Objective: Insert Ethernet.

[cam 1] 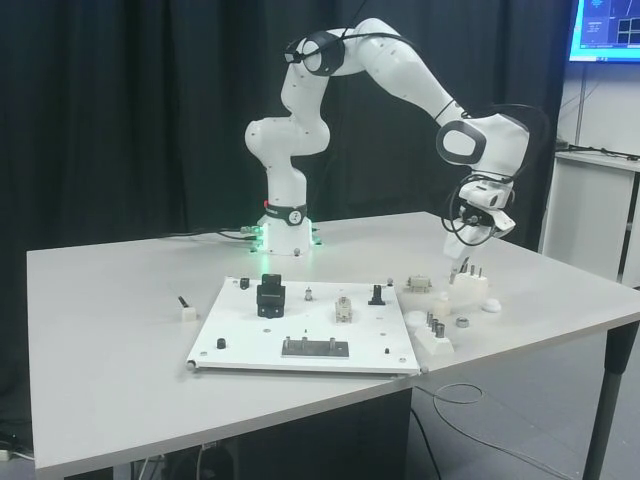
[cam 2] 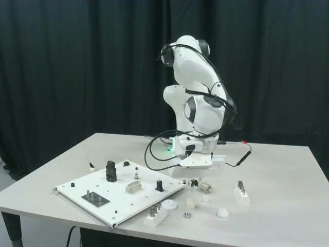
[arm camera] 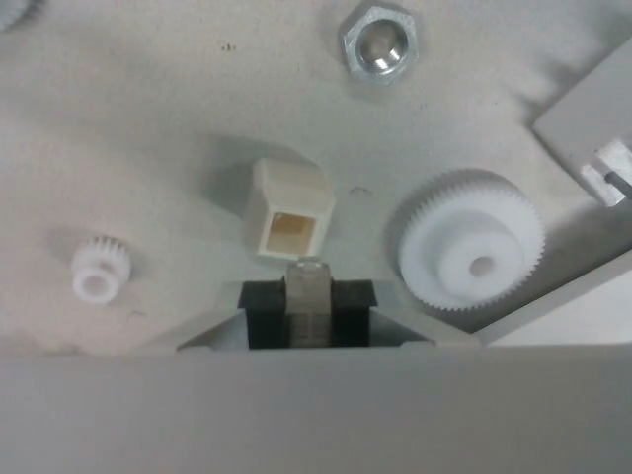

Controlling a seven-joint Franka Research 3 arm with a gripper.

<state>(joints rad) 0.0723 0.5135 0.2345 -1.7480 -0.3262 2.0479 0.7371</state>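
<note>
On grey table (arm camera: pixel 178 118), gripper (arm camera: pixel 307 296) clamped on small Ethernet plug (arm camera: pixel 306 286) near white socket block (arm camera: pixel 287 209); probably light, stiff, fragile-latched.

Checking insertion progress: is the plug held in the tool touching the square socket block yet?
Cannot tell. In the wrist view the plug tip sits right at the socket block opening, with no plain gap or contact visible.

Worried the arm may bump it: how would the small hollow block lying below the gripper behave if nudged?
The block looks like light plastic, hollow with one open face, so it would probably slide or tip easily on the table. Its flat sides suggest it will not roll, unlike the large gear nearby.
</note>
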